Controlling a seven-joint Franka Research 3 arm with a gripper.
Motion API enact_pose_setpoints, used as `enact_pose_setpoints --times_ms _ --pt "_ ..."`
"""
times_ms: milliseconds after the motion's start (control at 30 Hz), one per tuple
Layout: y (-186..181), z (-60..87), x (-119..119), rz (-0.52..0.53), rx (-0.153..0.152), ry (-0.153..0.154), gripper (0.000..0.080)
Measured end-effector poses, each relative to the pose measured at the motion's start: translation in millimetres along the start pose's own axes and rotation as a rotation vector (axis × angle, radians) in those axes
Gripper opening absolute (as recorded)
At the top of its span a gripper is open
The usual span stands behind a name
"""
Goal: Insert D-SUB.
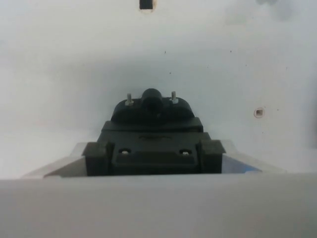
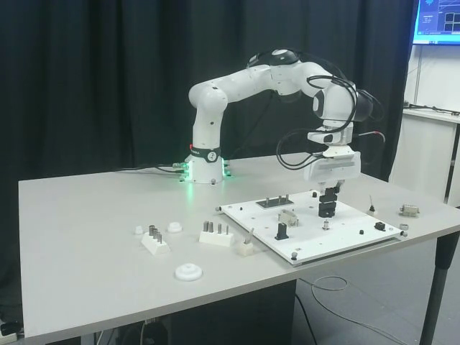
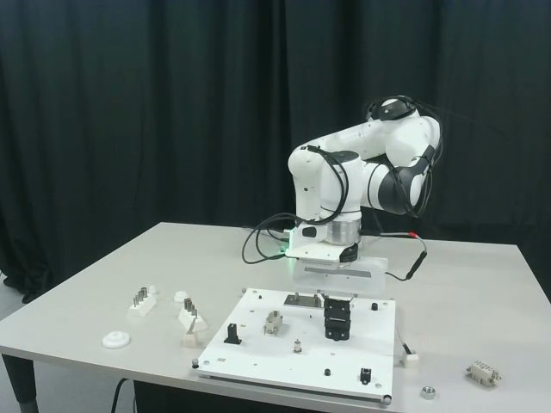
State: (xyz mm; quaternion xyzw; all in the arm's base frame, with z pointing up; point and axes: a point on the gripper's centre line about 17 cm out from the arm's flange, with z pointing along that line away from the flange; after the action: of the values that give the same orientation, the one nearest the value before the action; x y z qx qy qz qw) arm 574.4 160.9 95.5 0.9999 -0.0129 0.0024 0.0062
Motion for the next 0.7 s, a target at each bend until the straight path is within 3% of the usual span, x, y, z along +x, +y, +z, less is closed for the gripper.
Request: enact_pose_setpoints --times_ms 700 --pt "-0.3 -0.1 -0.3 -0.040 0.001 -0.001 0.0382"
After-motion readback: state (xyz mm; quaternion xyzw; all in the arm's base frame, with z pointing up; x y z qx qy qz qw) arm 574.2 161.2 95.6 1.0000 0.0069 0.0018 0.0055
